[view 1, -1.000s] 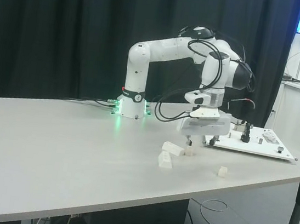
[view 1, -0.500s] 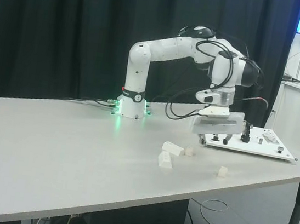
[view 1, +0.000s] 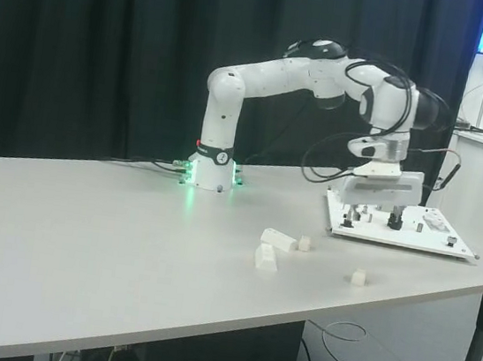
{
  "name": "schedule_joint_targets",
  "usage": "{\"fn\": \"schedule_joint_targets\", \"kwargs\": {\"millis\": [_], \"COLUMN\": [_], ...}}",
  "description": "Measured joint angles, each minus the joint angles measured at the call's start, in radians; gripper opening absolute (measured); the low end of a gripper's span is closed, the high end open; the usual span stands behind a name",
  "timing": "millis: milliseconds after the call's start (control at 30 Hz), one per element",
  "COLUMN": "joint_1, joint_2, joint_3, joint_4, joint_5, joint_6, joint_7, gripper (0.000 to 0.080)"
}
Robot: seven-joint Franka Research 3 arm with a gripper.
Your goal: Remove D-SUB.
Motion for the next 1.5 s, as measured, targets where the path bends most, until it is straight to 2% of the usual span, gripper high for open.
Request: {"fn": "schedule_joint_targets", "kwargs": {"millis": [467,833,1167,1500], "joint_1": [0.137,0.235,0.309,0.379], "joint_2": [-0.02,-0.033,-0.037,-0.036], "joint_3": [-0.031,-0.055,-0.055,-0.05], "joint_4": [0.04,0.044,0.027,-0.027], "joint_5": [-0.016,-0.045,-0.054,-0.062], "joint_6": [-0.017,-0.017,-0.028,-0.023], "joint_7": [0.212,0.37,0.511,0.568], "gripper": [0.08,0.08,0.08,0.08]}}
